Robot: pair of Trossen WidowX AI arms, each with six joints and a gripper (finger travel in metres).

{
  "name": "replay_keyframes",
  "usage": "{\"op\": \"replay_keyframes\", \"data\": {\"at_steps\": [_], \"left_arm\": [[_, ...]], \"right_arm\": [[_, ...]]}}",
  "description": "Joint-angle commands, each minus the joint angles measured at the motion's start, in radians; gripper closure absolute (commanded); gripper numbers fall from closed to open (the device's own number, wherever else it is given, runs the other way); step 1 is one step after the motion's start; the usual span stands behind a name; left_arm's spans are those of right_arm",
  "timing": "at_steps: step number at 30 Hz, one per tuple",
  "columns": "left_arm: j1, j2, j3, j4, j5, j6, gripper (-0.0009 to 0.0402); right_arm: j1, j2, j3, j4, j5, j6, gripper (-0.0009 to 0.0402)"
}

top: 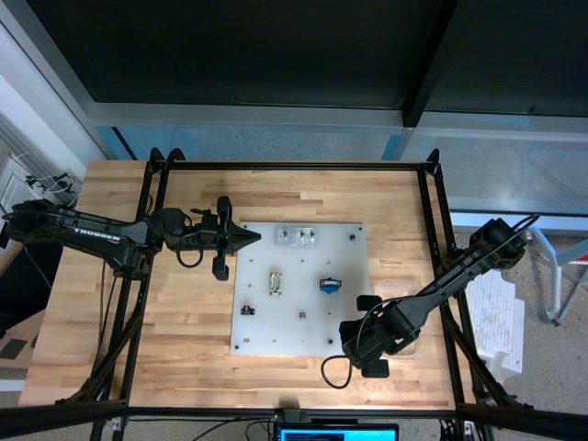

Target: Pick the RJ45 connector and install on taskboard

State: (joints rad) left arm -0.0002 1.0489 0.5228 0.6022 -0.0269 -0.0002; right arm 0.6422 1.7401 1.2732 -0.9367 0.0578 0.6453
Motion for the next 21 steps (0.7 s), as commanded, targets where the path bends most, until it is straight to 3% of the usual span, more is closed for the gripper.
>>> {"op": "replay_keyframes", "data": {"at_steps": [1,8,21], "left_arm": [[0.0,0.0,0.0,0.0,0.0,0.0,0.0393],[0.0,0.0,0.0,0.0,0.0,0.0,0.0393],[0.0,0.0,0.0,0.0,0.0,0.0,0.0393]], "right_arm": [[0.0,-0.008,0.001,0.0,0.002,0.001,0.0342],[0.003,-0.027,0.008,-0.002,0.002,0.002,0.0312],[0.005,-0.075,0.029,-0.001,0.002,0.002,0.0215]]}}
